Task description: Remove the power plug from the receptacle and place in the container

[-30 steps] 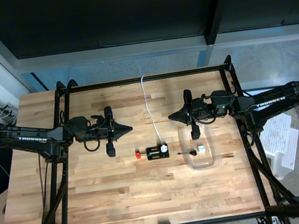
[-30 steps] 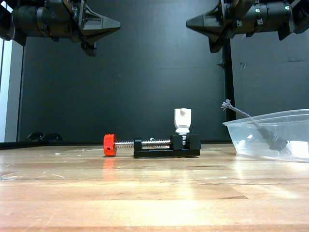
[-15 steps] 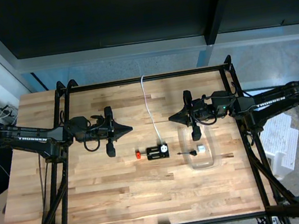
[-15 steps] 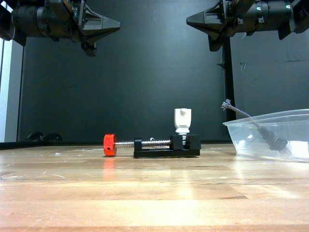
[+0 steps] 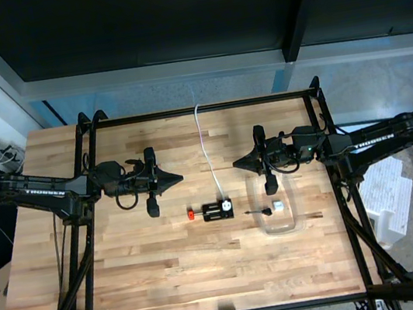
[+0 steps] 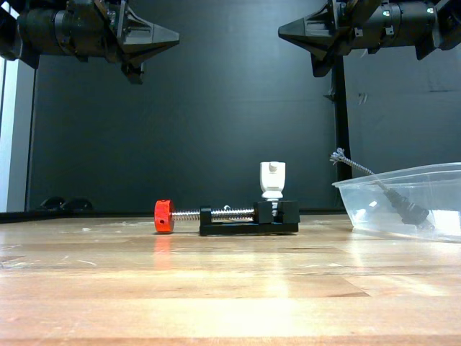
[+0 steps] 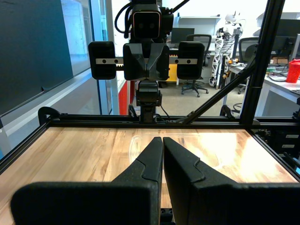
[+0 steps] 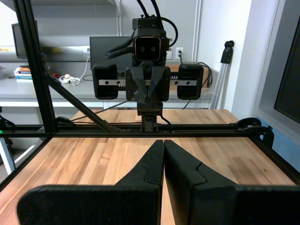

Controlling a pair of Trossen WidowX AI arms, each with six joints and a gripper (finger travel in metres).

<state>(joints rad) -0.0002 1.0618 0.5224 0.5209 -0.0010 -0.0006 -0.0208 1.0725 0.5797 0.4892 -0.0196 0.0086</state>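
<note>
The power plug [image 5: 266, 211] lies inside the container [image 5: 296, 218], in its near half, just left of a small white cube [image 5: 277, 206]; its thin tail leans up over the container's left wall, with a frayed end in the air. The receptacle [image 6: 272, 179] stands upright with nothing plugged into it, clamped in a black vise [image 6: 248, 220] near the middle of the worktop [image 5: 131, 277], just left of the container; the vise's red knob [image 6: 164, 216] points left, and a white cable [image 5: 206, 147] runs from the receptacle toward the far edge. The left hand [image 7: 162, 138] hangs high over the worktop, left of and farther back than the vise, fingers pressed together on nothing. The right hand [image 8: 163, 140] hangs equally high facing it, its tip just left of the container's far end, fingers likewise closed and empty; the two tips are apart.
</note>
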